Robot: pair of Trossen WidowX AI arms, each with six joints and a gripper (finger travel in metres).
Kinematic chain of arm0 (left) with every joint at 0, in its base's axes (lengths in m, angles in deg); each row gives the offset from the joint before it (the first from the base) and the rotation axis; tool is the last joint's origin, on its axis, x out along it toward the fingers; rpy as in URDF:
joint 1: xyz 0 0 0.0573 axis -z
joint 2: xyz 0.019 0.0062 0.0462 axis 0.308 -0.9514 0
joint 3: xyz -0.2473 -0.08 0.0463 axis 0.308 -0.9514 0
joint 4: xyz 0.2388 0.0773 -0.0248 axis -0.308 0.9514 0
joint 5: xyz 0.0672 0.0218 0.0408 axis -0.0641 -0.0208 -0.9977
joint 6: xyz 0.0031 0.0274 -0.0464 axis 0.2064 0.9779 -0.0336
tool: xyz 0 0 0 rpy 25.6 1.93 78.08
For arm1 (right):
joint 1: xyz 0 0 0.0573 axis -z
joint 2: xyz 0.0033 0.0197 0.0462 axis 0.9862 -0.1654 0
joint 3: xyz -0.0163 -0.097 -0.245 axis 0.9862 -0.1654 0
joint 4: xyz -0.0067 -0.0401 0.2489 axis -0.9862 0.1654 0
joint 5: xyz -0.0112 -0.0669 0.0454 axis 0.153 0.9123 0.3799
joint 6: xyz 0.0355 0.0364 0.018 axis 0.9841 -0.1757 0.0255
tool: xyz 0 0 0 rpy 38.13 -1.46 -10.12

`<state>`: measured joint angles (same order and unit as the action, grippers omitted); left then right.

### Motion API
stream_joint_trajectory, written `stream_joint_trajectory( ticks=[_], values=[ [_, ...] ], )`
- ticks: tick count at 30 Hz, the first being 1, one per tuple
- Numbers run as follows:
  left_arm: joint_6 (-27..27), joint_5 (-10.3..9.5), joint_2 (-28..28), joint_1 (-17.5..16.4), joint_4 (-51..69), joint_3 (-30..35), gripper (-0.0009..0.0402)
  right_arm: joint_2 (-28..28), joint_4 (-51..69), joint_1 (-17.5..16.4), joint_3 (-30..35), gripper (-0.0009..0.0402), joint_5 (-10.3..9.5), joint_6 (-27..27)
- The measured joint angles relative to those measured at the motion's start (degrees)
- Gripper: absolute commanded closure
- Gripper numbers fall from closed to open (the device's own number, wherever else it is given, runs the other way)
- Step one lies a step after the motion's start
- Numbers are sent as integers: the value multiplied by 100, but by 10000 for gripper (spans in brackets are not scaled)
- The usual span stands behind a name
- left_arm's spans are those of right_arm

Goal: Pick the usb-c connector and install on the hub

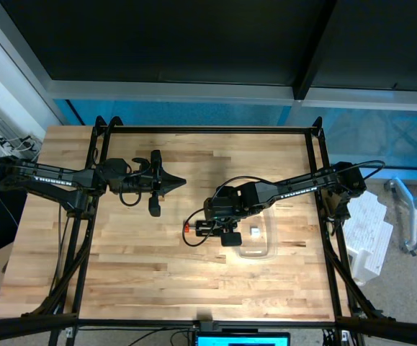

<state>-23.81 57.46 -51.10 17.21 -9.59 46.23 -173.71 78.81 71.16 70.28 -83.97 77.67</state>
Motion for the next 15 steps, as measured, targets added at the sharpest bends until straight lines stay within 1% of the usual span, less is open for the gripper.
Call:
stream_joint_trajectory(
  ticks=[15],
  values=[
    [0,0,2,0,0,0,393,0,-61,-2,-96,393,0,0]
  ],
)
